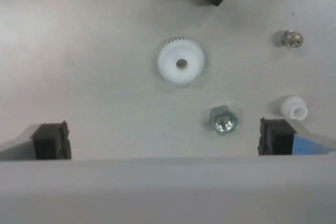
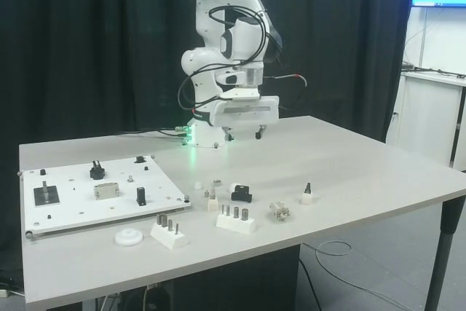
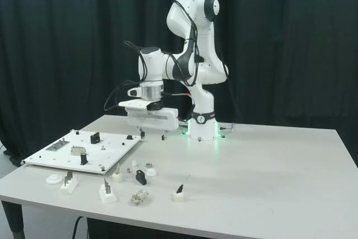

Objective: Pick USB.

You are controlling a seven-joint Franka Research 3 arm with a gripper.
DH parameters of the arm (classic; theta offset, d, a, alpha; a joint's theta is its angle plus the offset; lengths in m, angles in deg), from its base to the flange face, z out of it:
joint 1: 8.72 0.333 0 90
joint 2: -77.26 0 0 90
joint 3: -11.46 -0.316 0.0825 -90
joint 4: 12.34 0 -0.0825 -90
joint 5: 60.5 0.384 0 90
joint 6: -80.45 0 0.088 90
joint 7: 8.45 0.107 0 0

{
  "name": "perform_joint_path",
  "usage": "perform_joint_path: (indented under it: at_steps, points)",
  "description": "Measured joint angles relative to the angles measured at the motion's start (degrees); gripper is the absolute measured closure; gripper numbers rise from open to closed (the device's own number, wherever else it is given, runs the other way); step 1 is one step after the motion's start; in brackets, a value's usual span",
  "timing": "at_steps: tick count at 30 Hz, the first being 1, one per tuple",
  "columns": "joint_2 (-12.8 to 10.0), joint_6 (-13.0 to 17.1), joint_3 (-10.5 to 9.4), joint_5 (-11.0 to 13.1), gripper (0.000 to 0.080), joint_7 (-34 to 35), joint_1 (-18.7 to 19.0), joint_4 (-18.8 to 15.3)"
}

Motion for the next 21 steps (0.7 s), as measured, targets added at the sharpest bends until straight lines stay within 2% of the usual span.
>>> perform_joint_path:
  at_steps: [21]
  points:
    - [-1.1,0.8,0.04,0.0,0.0003,-0.1,-0.5,0.6]
